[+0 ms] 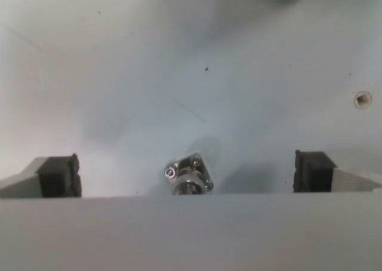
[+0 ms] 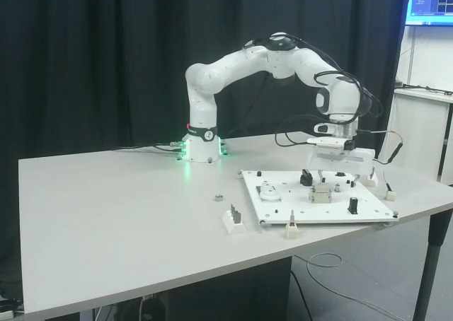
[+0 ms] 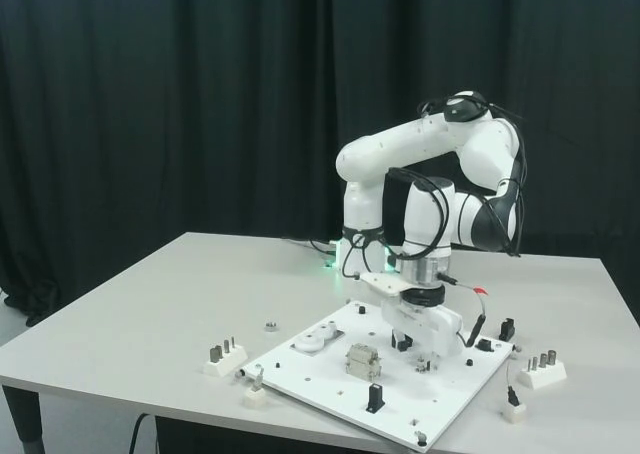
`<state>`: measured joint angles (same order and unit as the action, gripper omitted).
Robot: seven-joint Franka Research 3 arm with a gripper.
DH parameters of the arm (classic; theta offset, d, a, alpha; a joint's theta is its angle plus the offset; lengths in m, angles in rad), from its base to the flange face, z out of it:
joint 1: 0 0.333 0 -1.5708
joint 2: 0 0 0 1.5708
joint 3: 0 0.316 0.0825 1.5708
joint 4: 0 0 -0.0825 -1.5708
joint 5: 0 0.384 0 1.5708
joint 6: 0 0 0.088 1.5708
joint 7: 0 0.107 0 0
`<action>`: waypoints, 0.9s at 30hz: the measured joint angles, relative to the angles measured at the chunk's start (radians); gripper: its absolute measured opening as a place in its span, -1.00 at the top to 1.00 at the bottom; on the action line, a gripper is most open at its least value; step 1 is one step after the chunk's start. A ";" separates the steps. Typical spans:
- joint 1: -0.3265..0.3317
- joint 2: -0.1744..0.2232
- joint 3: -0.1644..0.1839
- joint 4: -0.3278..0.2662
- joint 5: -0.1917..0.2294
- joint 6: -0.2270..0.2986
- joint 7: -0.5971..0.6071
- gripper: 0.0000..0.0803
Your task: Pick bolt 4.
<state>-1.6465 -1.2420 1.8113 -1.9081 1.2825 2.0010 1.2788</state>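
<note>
In the wrist view a small metal bolt (image 1: pixel 188 174) with a square flange stands on the white board (image 1: pixel 179 74), partly hidden by the hand's lower edge. My gripper (image 1: pixel 185 174) is open, its black pads (image 1: pixel 58 176) wide apart with the bolt between them and touching neither. In the first room view the gripper (image 2: pixel 345 176) hangs low over the board's (image 2: pixel 318 211) far right part. In the second room view the gripper (image 3: pixel 420 350) sits just above the bolt (image 3: pixel 424 365) on the board (image 3: pixel 330 376).
On the board stand a grey connector block (image 2: pixel 321 194), a white round part (image 2: pixel 269 191) and black upright pieces (image 2: pixel 352 206). Off the board are a white holder with pins (image 2: pixel 233 218), a loose nut (image 2: pixel 219 197) and another holder (image 3: pixel 540 366). A round hole (image 1: pixel 362 99) marks the board.
</note>
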 joint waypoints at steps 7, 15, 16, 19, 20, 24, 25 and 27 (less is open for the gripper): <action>0.001 0.001 -0.008 0.000 -0.002 -0.006 -0.013 -0.99; 0.003 0.001 -0.013 0.001 -0.005 -0.009 -0.017 -0.99; 0.003 0.001 -0.014 0.001 -0.005 -0.009 -0.017 -0.99; 0.003 0.002 -0.014 0.001 -0.005 -0.009 -0.018 -0.99; 0.003 0.002 -0.015 0.001 -0.006 -0.009 -0.020 -0.99; 0.003 0.002 -0.017 0.001 -0.008 -0.009 -0.056 -0.99; 0.003 0.002 -0.018 0.001 -0.009 -0.009 -0.071 -0.99; 0.002 0.002 -0.019 0.001 -0.010 -0.008 -0.096 -0.99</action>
<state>-1.6445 -1.2405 1.7927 -1.9069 1.2726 1.9928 1.1825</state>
